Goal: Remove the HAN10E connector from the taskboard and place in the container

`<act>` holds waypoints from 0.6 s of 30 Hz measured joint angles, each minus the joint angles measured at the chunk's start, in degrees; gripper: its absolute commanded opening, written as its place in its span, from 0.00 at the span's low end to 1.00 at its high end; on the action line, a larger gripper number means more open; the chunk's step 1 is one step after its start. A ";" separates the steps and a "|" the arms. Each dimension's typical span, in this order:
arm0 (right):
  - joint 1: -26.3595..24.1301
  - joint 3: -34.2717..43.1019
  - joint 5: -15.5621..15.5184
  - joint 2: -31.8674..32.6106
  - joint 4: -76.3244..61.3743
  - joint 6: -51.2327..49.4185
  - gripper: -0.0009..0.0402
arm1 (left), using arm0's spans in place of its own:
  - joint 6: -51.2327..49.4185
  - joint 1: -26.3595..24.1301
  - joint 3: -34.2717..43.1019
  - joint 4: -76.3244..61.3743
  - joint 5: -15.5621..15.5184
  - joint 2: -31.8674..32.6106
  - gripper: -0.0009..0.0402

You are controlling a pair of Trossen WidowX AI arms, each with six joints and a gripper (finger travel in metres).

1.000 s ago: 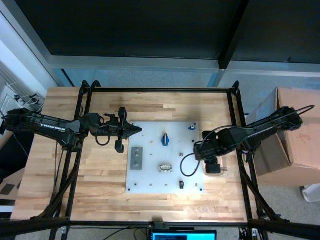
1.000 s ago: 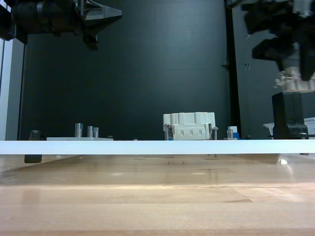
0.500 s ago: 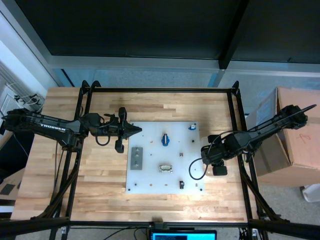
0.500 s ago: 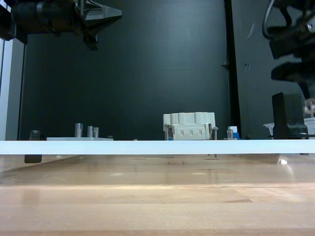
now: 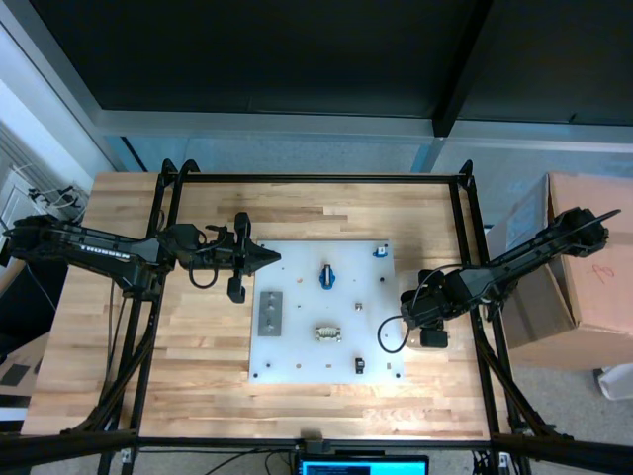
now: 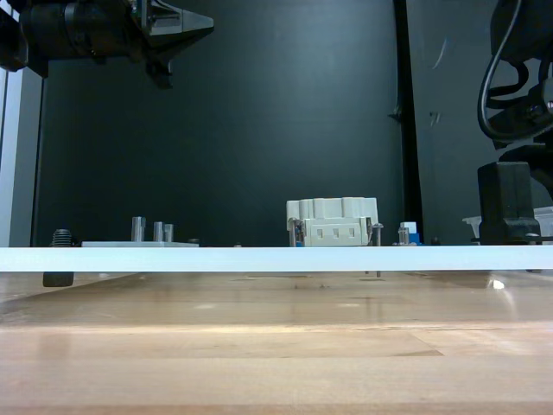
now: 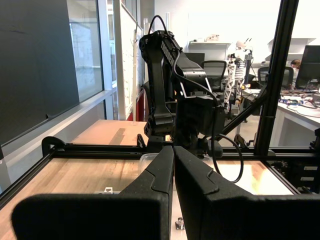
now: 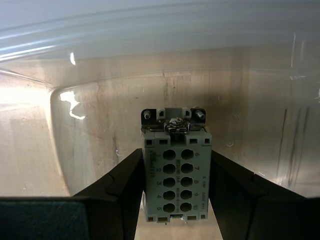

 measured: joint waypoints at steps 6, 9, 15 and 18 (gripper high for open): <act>0.07 -0.24 0.00 0.02 0.13 1.25 0.50 | 0.00 0.00 0.00 -0.02 0.00 0.00 0.02; 0.11 -0.24 0.00 0.02 0.20 1.25 0.56 | 0.00 0.00 0.00 -0.02 -0.02 0.00 0.02; 0.13 0.52 0.00 0.00 -0.35 1.22 0.65 | 0.00 0.00 0.00 -0.02 0.00 0.00 0.02; -0.07 1.95 0.00 -0.76 -0.92 1.16 0.65 | 0.00 0.00 0.00 -0.02 0.00 0.00 0.02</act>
